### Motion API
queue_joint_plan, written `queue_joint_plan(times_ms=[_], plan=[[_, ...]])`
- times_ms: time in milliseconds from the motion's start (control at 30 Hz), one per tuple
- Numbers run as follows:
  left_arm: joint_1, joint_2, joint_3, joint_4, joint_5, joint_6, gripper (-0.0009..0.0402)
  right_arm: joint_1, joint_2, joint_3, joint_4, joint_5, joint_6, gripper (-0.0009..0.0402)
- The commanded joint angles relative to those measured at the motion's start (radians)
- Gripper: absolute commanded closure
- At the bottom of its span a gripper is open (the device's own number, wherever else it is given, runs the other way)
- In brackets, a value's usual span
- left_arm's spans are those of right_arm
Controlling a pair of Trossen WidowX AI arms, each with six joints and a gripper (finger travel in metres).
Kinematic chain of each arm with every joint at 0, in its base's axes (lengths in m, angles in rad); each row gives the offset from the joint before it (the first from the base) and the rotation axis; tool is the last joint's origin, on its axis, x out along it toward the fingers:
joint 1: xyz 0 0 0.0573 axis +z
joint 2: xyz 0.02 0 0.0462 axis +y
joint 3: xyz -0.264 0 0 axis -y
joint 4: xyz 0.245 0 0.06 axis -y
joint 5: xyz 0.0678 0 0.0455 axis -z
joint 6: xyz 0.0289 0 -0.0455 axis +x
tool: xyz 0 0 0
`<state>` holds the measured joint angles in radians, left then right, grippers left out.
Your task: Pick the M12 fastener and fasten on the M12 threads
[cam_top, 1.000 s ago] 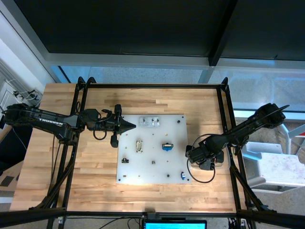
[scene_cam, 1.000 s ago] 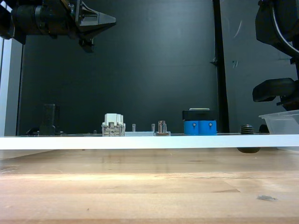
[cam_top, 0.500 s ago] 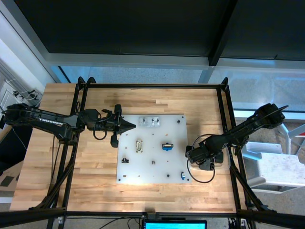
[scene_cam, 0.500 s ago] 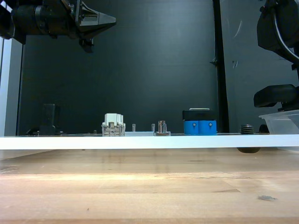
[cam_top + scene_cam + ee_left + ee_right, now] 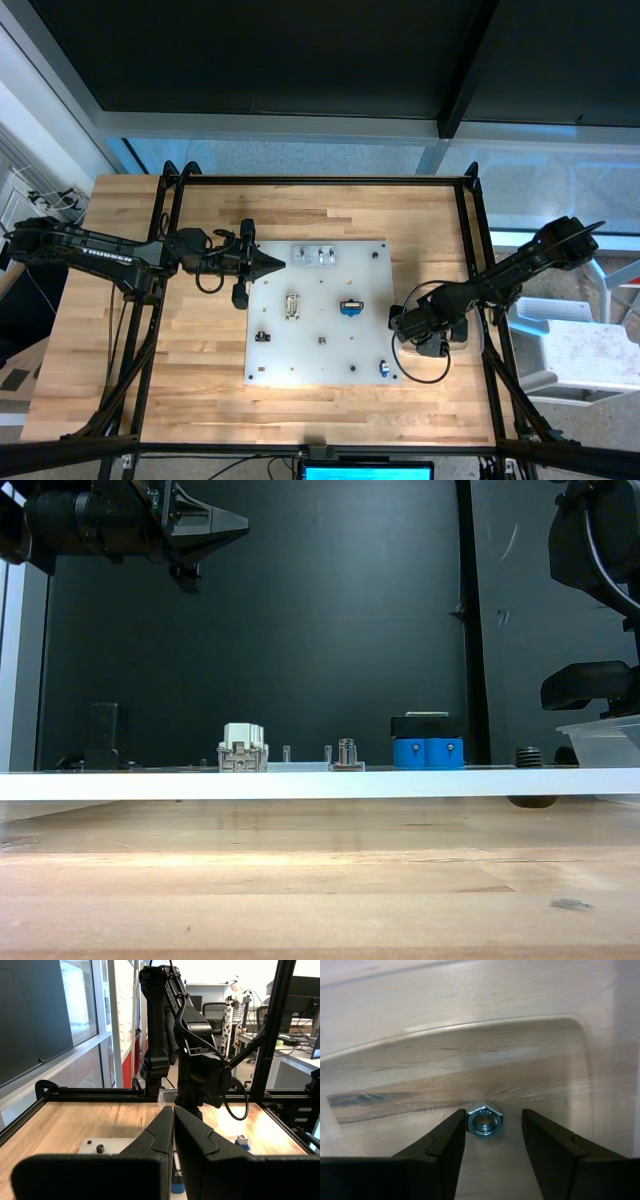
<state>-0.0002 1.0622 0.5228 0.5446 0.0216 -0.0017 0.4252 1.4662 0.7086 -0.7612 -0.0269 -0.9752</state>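
item: nut [image 5: 485, 1122]. small silver hex nut with a centre hole, lying flat on the floor of the clear tray [image 5: 520, 1025]. it sits between the right gripper's fingers [image 5: 445, 1145], close against one and with a clear gap to the other. not on the stud.

item: right gripper [image 5: 493, 1119]. jaws narrowly apart, set either side of the nut and not closed on it. in the high view the right gripper [image 5: 425, 335] reaches down into the tray [image 5: 472, 342], just off the board's right edge. in the low view its dark body [image 5: 590, 685] hangs directly above the tray's rim [image 5: 600, 730].

item: stud [image 5: 528, 755]. short, black, ribbed, standing on the white board [image 5: 300, 783] in front of the tray. ribs bare, nothing on top.

item: left gripper [image 5: 173, 1125]. fingers pressed together, holding nothing. in the high view the left gripper [image 5: 270, 263] points inward over the board's far left corner. in the low view it hangs high above the board [image 5: 235, 520], well apart from the nut and the stud.

item: board [image 5: 300, 365]. white, flat on the wooden table [image 5: 200, 400], between the two arms.

other fittings on the board, low view: blue block [image 5: 428, 748] with a black top, white connector [image 5: 243, 750], silver post [image 5: 346, 752].
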Motion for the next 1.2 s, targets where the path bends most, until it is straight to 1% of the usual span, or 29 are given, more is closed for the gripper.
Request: queue_joint_plan(times_ms=[33, 367, 567, 700, 900, 1100, 1200], plan=[[0.000, 0.000, 0.000, 0.000, 0.000, 0.000, 0.0393, 0.000, 0.000, 0.000, -0.003, -0.001, 0.000, 0.0271], [0.000, 0.000, 0.000, 0.000, 0.000, 0.000, 0.0393, 0.000, 0.000, 0.000, -0.003, -0.001, 0.000, 0.0316], [0.000, 0.000, 0.000, 0.000, 0.000, 0.000, 0.0393, 0.000, 0.000, 0.006, -0.005, 0.000, 0.002, 0.0331], [0.000, 0.000, 0.000, 0.000, 0.000, 0.000, 0.0393, 0.000, -0.007, 0.039, -0.046, 0.000, 0.002, 0.0336], [0.000, 0.000, 0.000, 0.000, 0.000, 0.000, 0.0393, 0.000, -0.024, 0.120, -0.146, 0.000, 0.001, 0.0339], [0.000, 0.000, 0.000, 0.000, 0.000, 0.000, 0.0393, -0.001, -0.019, 0.277, -0.294, 0.000, -0.003, 0.0339], [0.000, 0.000, 0.000, 0.000, 0.000, 0.000, 0.0393, -0.002, -0.017, 0.354, -0.333, -0.001, -0.007, 0.0339]])
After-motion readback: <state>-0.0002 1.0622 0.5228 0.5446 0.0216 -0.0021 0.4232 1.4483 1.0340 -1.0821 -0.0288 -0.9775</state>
